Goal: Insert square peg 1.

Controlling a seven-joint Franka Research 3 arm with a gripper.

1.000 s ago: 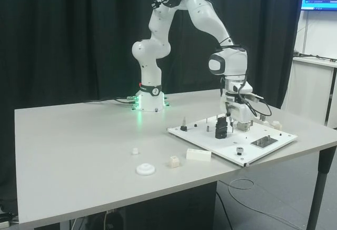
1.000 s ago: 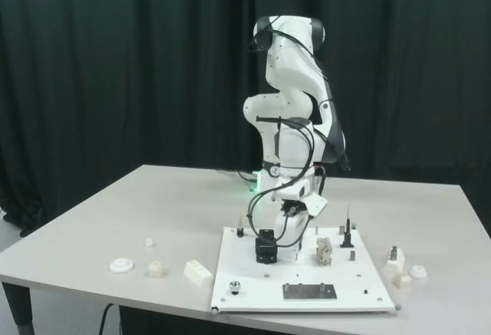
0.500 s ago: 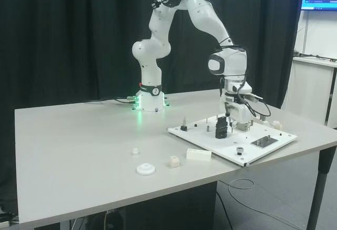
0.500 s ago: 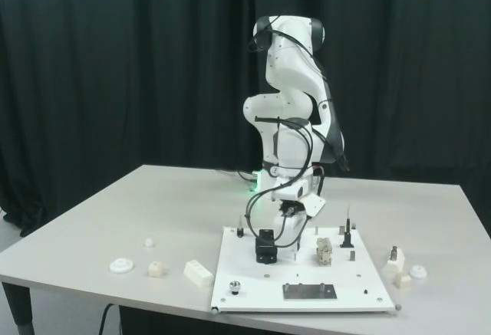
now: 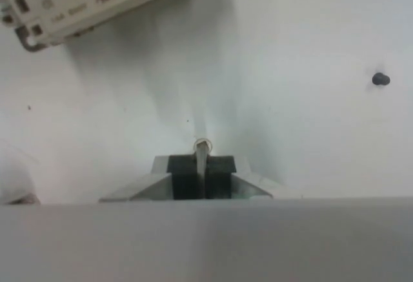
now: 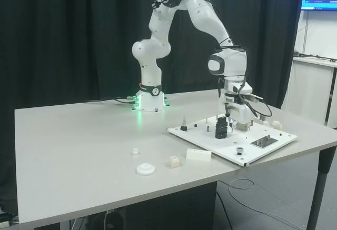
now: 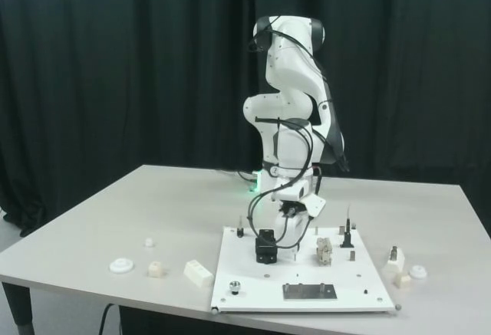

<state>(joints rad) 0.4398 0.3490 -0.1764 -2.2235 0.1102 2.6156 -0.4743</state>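
While its lower tip is hard to make out, the end effector (image 5: 201,177) clamps a thin peg (image 5: 202,159)

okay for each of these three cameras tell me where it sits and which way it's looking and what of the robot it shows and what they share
Wrist view: on the arm's wrist, looking down at the white board; shows only the gripper pinching a thin peg.
First room view: off one table corner, facing the whole arm and gripper.
Second room view: at the table's board end, facing the arm's base; whole arm.
Shared: all three show the white board.
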